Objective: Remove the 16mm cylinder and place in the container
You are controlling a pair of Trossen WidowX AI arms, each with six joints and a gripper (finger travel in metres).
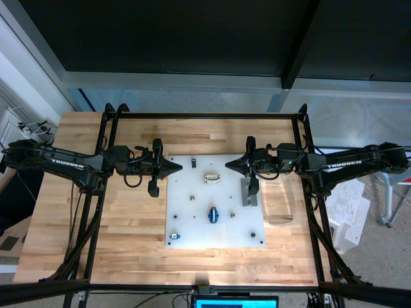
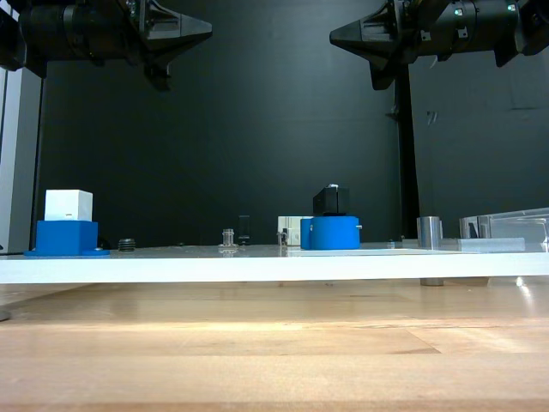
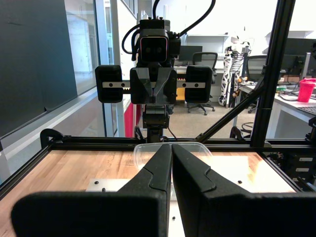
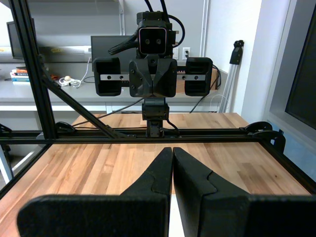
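Observation:
The 16mm cylinder (image 1: 232, 216) (image 2: 429, 232) is a tiny grey metal peg standing upright on the white board (image 1: 192, 224), just right of the blue-and-black fitting. The clear container (image 1: 279, 202) (image 2: 515, 225) (image 3: 197, 146) sits on the wood beside the board's right edge. My left gripper (image 1: 180, 166) (image 2: 208, 28) (image 3: 172, 163) hovers high over the board's far left corner, shut and empty. My right gripper (image 1: 229, 163) (image 2: 333, 37) (image 4: 172, 163) hovers high over the board's far right part, shut and empty, facing the left one. Both are well above and behind the cylinder.
On the board stand a flat grey block (image 1: 249, 192), a blue-and-black fitting (image 1: 213, 215) (image 2: 334, 227), a blue base with a white cube (image 1: 173, 237) (image 2: 67, 225) and a small connector (image 1: 210, 177). A black frame rail (image 1: 205, 116) runs along the table's far edge.

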